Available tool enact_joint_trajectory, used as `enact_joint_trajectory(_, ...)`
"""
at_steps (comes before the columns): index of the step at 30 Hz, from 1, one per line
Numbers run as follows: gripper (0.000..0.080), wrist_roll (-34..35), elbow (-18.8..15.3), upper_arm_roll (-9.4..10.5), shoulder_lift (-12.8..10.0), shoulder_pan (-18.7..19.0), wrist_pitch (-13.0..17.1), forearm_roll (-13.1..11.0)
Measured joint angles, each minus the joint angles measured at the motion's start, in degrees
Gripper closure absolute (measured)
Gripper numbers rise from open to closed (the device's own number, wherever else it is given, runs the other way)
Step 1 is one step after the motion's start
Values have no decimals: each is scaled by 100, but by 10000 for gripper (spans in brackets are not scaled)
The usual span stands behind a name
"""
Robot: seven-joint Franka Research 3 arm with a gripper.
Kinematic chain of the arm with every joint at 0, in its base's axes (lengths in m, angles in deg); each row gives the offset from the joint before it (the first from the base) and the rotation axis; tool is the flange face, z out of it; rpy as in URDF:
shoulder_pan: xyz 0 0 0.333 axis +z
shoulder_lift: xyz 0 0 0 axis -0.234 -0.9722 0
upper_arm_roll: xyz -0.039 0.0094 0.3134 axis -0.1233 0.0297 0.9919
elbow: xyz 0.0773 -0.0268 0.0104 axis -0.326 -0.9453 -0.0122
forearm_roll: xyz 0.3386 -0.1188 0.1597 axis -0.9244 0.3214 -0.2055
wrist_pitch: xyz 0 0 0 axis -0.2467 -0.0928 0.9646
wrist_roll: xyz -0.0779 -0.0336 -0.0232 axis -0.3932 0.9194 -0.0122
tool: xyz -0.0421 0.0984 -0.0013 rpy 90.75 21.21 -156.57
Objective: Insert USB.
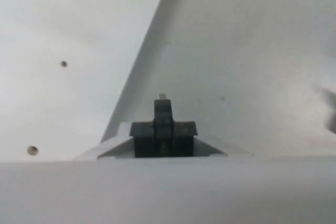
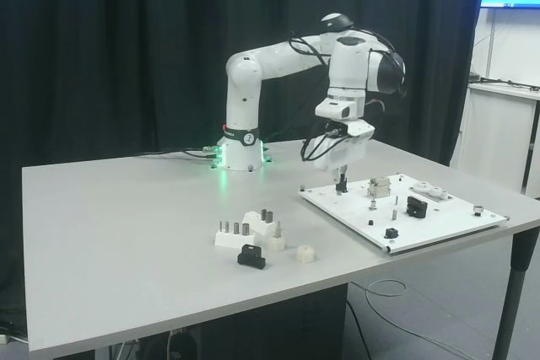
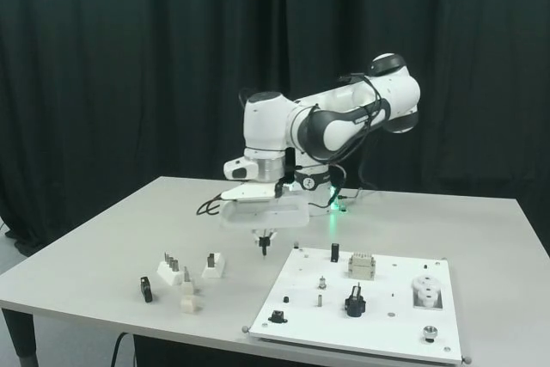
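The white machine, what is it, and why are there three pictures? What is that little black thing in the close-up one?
It is a robot arm bolted on a grey table. Two pictures come from cameras standing in the room, on different sides. The close-up comes from a camera on the arm's wrist, looking down past its pincer. The pincer is shut on a small black USB plug, which hangs just over the edge of a white board. The board carries small parts, some black and some grey. Beside the board, on the bare table, stand little white blocks with pegs and a black piece. The green glow is a light at the arm's base.
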Motion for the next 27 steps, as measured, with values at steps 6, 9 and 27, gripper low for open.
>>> enact_joint_trajectory(6, 736, 732, -183, -99, 9, 307, 58, 6)
enact_joint_trajectory(9, 736, 1219, -269, -158, 10, 451, 58, 18)
enact_joint_trajectory(27, 736, 3902, -706, -518, 158, 1429, -467, 543)
